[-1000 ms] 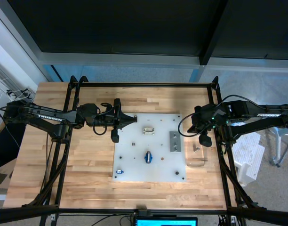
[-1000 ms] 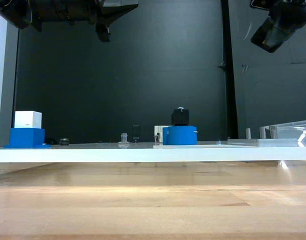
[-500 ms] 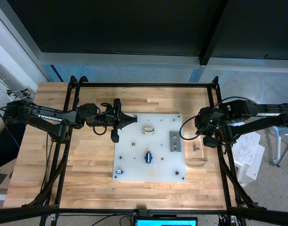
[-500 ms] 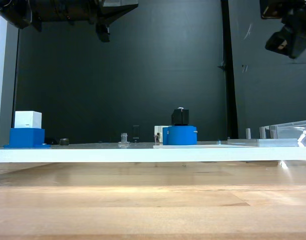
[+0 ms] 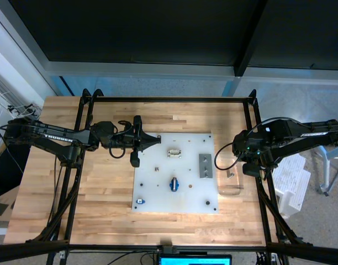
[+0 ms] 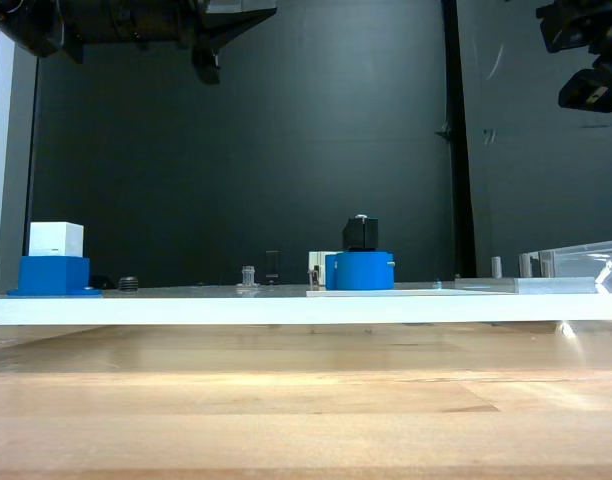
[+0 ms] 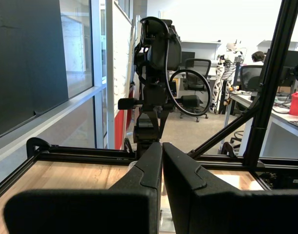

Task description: Pick the 16mm cylinder and install on the taskboard

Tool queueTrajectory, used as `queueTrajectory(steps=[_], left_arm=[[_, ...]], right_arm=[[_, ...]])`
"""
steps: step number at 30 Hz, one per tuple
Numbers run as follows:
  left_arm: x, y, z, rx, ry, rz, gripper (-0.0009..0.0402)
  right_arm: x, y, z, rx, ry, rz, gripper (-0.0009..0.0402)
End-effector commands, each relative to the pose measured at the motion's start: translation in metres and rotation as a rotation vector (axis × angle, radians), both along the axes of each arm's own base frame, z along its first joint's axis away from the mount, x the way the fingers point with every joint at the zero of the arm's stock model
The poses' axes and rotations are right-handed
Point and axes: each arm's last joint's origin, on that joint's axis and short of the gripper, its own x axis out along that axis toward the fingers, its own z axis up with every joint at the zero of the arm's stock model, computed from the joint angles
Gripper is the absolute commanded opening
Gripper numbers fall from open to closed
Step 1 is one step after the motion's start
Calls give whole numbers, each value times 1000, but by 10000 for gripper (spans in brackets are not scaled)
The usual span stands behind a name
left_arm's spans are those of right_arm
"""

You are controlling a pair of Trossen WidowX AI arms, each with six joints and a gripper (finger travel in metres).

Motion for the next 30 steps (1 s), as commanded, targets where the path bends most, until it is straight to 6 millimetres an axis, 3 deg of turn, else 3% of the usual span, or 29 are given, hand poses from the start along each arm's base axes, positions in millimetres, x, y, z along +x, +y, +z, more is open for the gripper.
queueTrajectory(steps=[1, 19, 30], left_arm=[[0, 0, 0, 0, 0, 0, 1], [0, 0, 0, 0, 0, 0, 1], [0, 0, 0, 0, 0, 0, 1]], right_arm=[[-1, 2, -3, -43, 7, 11, 11], [-5, 12, -12, -81, 57, -6, 165], [-7, 17, -32, -98, 133, 7, 255]])
